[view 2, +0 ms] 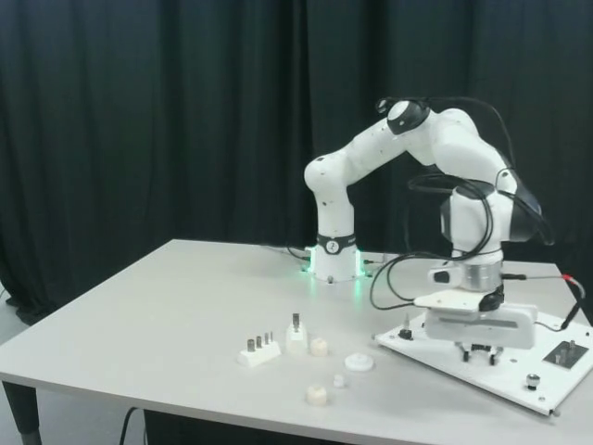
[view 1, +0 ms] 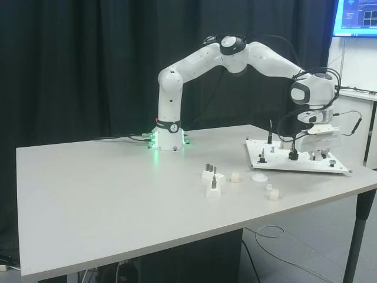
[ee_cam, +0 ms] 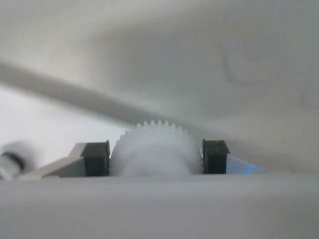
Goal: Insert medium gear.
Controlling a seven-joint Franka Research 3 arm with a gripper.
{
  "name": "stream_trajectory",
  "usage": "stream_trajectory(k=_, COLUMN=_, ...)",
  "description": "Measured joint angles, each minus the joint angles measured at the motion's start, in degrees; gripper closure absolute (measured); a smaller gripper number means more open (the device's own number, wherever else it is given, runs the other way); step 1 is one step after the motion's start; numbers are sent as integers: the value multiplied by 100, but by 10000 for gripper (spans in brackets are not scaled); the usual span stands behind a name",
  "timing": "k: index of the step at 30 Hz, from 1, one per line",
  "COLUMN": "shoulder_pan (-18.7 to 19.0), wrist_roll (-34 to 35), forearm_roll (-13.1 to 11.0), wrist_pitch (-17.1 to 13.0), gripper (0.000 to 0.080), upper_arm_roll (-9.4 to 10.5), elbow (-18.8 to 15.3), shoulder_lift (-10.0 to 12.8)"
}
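In the wrist view a white toothed gear (ee_cam: 155,149) sits between my two black fingertips (ee_cam: 95,158), and my gripper (ee_cam: 156,158) is shut on it. The gear is close over a white surface that fills the foreground. In the first room view my gripper (view 1: 315,154) hangs low over the white assembly board (view 1: 277,162) at the table's right end. In the second room view my gripper (view 2: 480,350) is just above the same board (view 2: 519,385); the gear is hidden there by the hand.
On the grey table lie a white block with pegs (view 2: 258,352), a second pegged block (view 2: 296,336), a flat white disc (view 2: 359,362) and small white parts (view 2: 317,394). The board carries black pegs (view 1: 270,131) and a fixture (view 2: 565,353). Cables trail behind the board.
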State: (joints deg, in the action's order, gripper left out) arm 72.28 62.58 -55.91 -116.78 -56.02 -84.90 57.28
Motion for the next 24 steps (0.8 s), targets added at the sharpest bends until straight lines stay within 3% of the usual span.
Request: stream_trajectory(k=24, shoulder_pan=966, wrist_roll=1331, forearm_roll=17, wrist_pitch=25, gripper=403, upper_arm_roll=0, elbow=244, shoulder_lift=8)
